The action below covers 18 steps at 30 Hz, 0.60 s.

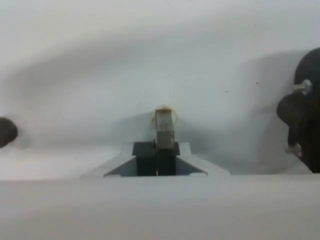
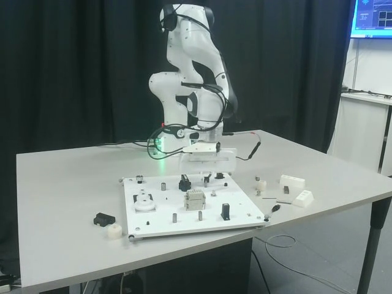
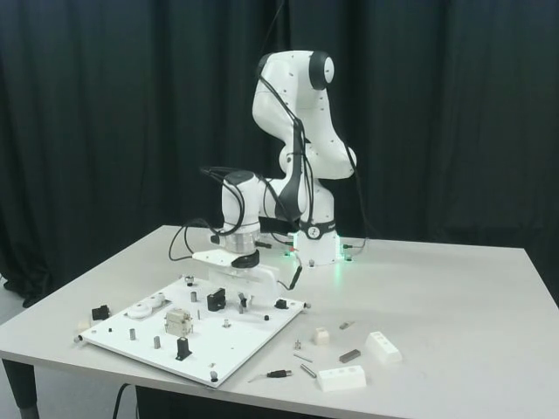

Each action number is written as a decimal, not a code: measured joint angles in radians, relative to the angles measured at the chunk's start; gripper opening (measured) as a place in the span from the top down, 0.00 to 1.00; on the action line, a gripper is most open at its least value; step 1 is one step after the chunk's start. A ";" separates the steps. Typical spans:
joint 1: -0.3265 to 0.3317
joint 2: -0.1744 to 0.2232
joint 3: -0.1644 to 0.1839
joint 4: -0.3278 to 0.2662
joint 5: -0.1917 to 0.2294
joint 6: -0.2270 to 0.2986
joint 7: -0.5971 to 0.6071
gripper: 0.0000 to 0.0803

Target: Remove square peg 2.

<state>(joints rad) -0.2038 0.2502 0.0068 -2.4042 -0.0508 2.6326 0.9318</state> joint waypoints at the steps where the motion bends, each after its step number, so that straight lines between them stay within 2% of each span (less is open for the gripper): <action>1: 0.000 -0.005 0.000 0.000 0.000 -0.007 0.000 1.00; 18: 0.008 -0.078 0.000 0.000 0.000 -0.082 0.000 1.00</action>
<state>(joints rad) -0.1958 0.1724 0.0069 -2.4040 -0.0508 2.5508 0.9318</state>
